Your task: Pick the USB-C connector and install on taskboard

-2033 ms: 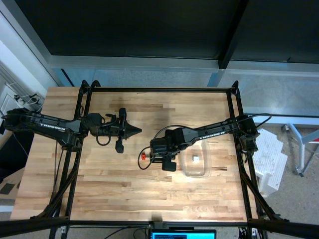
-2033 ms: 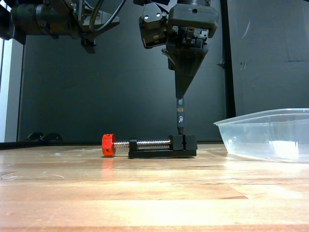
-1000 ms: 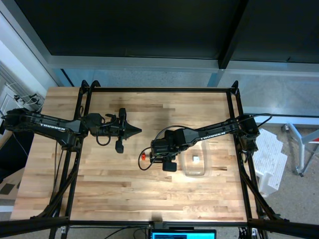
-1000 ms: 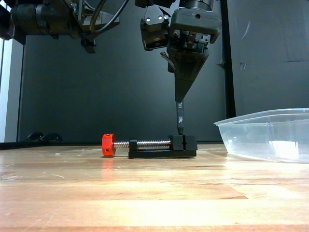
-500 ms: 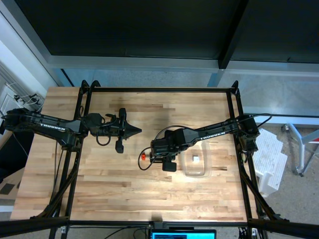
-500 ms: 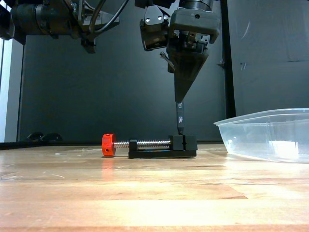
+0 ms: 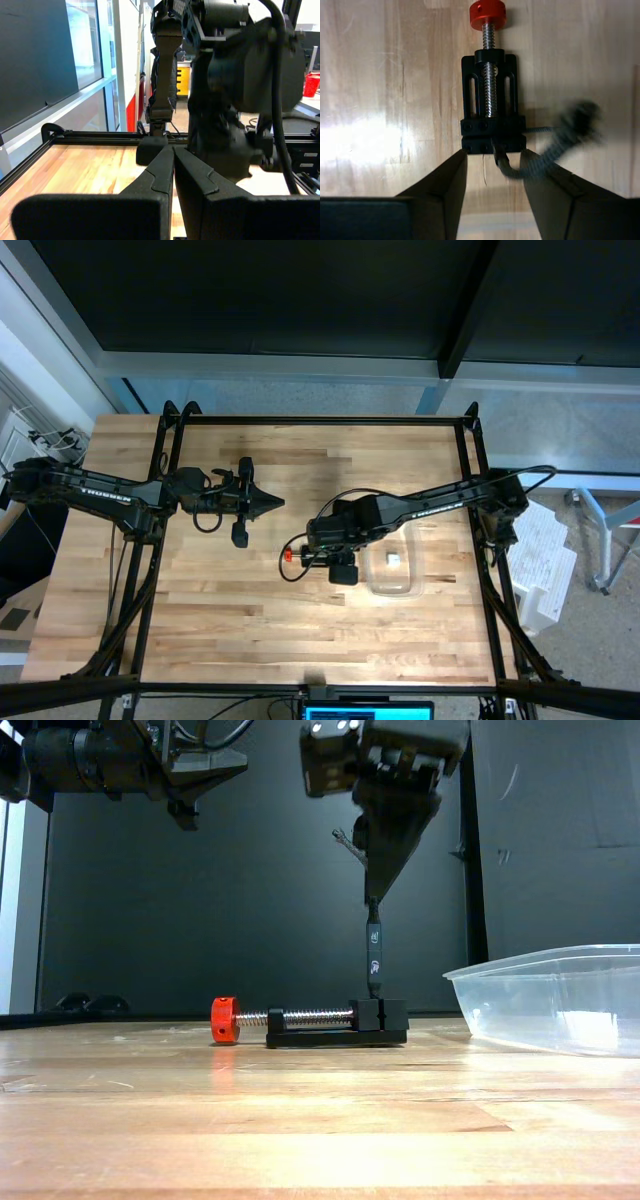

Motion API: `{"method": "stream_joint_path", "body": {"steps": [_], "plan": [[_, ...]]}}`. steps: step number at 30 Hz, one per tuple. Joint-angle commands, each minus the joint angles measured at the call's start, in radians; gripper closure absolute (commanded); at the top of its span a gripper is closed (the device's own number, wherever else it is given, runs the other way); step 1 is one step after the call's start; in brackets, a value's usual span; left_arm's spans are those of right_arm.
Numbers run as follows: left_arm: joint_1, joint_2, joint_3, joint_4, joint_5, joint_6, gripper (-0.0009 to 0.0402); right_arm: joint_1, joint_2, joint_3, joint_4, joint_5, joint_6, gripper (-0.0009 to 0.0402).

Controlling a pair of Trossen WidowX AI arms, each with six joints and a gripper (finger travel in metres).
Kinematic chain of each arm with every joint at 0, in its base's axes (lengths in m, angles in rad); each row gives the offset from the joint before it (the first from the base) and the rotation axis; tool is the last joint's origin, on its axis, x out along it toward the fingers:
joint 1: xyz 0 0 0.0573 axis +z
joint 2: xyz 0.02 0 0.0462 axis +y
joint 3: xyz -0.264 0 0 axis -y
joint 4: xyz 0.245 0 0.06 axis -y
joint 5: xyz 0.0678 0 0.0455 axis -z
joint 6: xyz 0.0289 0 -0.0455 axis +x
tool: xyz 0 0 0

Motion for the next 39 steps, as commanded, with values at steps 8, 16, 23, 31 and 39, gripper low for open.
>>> {"method": "stream_joint_path", "body": {"steps": [8,16,23,31,39], "plan": [[0.000,0.000,0.000,0.000,0.000,0.000,0.0393,0.002,-0.101,0.000,-0.028,0.001,-0.003,0.0199],[0.000,0.000,0.000,0.000,0.000,0.000,0.0393,0.002,-0.120,-0.006,-0.048,0.002,-0.004,0.0221],[0.000,0.000,0.000,0.000,0.000,0.000,0.0393,-0.007,-0.172,-0.021,-0.039,0.002,-0.024,0.0274],[0.000,0.000,0.000,0.000,0.000,0.000,0.0393,-0.063,-0.338,-0.168,0.119,0.002,-0.103,0.0381],[0.000,0.000,0.000,0.000,0.000,0.000,0.0393,-0.106,-0.509,-0.378,0.378,0.001,-0.169,0.0395]]}}
